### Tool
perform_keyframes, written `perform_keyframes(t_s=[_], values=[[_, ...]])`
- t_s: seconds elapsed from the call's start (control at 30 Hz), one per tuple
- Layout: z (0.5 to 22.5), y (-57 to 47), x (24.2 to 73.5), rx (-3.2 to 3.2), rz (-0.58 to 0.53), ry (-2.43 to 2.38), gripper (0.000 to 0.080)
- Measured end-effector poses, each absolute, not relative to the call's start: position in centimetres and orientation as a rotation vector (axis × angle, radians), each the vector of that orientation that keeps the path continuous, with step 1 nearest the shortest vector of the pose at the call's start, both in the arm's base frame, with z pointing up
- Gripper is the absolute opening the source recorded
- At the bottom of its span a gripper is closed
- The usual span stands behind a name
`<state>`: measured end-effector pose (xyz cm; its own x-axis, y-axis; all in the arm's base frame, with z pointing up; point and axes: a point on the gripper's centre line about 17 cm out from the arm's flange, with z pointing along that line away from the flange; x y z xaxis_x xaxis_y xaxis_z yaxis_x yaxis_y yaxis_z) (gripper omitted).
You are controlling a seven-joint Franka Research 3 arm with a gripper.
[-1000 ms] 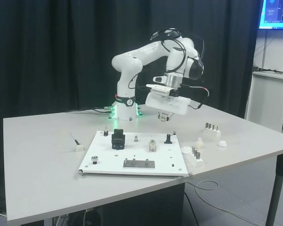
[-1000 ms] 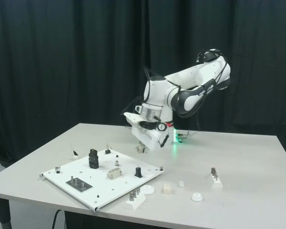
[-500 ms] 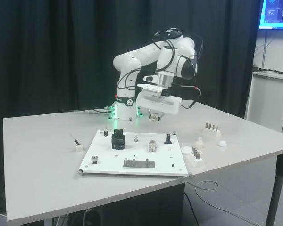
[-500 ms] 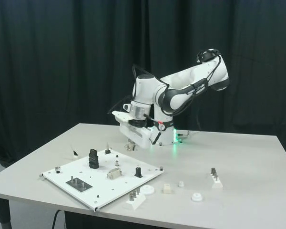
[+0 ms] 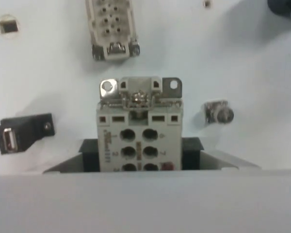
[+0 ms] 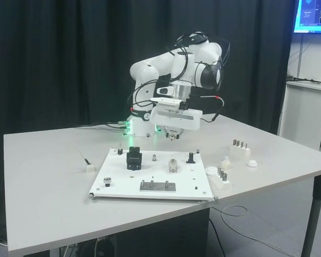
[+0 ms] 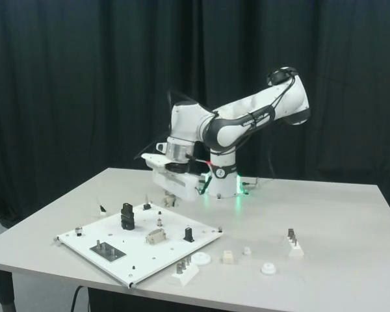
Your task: Insert waterproof.
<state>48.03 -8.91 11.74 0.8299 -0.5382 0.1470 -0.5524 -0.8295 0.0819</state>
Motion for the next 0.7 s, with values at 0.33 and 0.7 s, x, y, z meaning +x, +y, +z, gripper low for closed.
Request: perform_keyframes(t_s=[0.33, 0.7], values=[[10.8, -10.7, 49.3, 2.934, 0.176, -0.772, 0.0316], [10.4, -10.5, 51.2, 2.985, 0.175, -0.760, 0.0316]])
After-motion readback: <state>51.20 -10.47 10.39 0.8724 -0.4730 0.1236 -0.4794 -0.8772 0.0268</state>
